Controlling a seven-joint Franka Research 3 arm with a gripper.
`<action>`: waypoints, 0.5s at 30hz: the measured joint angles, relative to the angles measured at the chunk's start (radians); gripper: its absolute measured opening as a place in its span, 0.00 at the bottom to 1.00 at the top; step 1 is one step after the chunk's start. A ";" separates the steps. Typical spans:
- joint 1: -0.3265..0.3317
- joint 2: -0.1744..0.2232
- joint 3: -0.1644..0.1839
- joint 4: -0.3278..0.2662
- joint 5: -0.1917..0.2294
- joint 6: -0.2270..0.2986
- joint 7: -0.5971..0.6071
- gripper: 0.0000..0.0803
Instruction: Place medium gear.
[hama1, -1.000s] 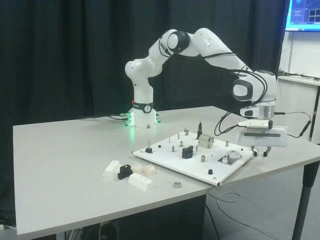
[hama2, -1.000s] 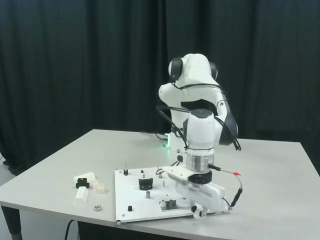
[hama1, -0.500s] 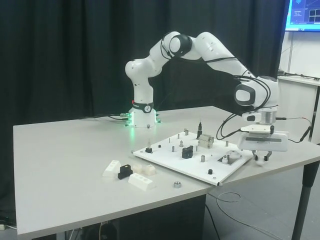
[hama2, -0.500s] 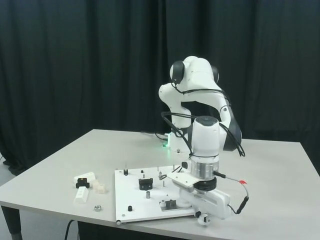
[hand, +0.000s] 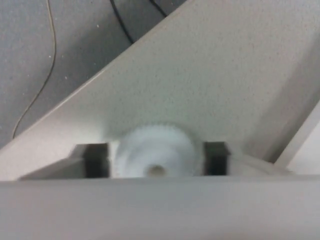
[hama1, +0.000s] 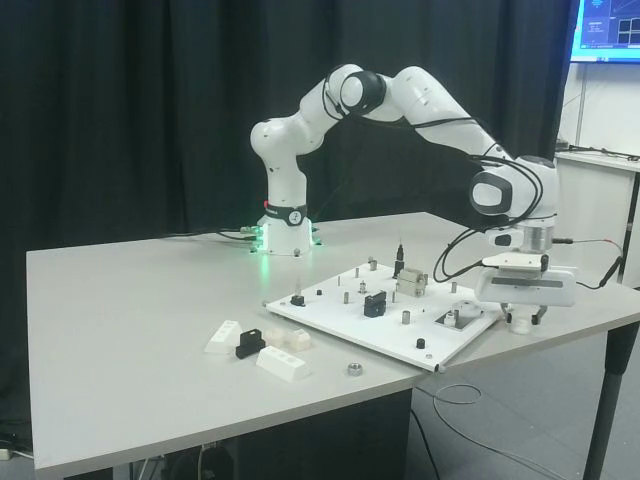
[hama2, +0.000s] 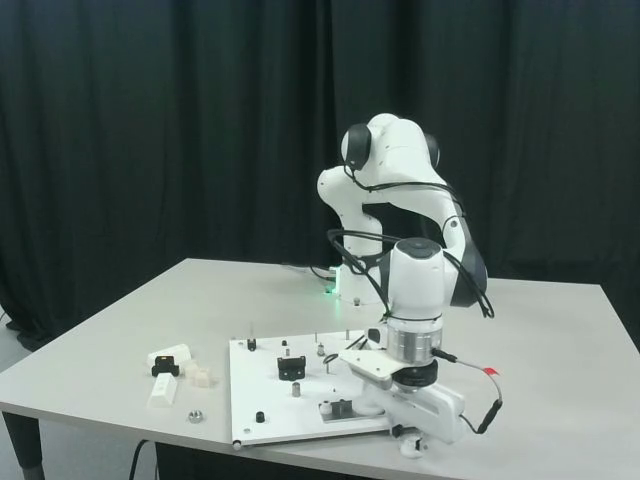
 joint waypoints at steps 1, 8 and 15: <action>0.000 0.000 -0.001 0.001 0.000 0.000 0.000 0.35; 0.001 0.000 -0.014 0.022 0.000 -0.015 0.003 0.71; 0.002 -0.005 -0.046 0.086 -0.002 -0.116 0.006 0.92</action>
